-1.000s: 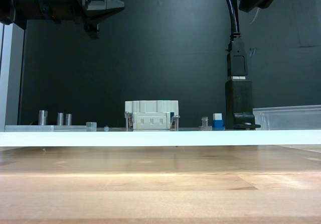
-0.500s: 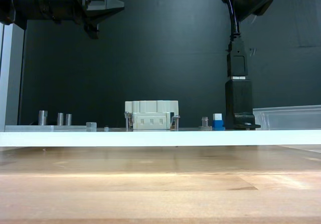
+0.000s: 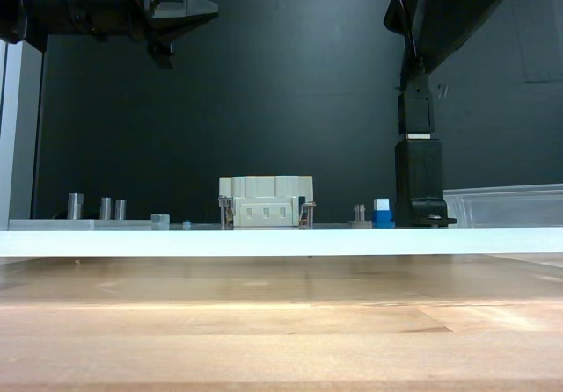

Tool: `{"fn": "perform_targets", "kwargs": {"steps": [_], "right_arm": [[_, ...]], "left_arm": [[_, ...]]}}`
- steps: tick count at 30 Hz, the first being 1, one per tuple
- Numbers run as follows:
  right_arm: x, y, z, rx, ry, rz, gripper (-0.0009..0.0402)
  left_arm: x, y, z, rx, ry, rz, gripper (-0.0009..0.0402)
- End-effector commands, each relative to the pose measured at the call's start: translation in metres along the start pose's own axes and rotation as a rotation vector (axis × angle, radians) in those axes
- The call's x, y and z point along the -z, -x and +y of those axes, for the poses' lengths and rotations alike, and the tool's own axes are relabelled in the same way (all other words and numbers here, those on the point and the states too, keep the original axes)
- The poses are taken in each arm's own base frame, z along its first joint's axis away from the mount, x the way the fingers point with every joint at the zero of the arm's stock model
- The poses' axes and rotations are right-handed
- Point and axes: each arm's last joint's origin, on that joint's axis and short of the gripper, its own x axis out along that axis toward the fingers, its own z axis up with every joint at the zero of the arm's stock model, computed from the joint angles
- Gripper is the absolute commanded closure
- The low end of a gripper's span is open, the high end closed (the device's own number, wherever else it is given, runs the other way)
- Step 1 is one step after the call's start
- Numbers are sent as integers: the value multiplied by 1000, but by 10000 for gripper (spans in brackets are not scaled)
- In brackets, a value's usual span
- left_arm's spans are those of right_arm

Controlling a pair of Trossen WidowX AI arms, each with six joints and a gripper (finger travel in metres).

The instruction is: Remove the USB connector from the USB hub and place in the container

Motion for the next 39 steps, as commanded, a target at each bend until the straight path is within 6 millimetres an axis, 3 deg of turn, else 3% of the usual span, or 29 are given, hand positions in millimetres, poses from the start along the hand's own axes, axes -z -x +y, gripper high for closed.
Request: {"fn": "perform_targets", "kwargs": {"steps": [1,14,39], "right_arm": [[1,-4,0,8,-1,9,270],[2,-11,-3,34,4,17,277],[3,-17,-4,41,19,-24,391]], "left_arm": [[0,0,0,0,0,0,392],[0,0,0,0,0,0,392],[0,0,0,0,0,0,392]]}}
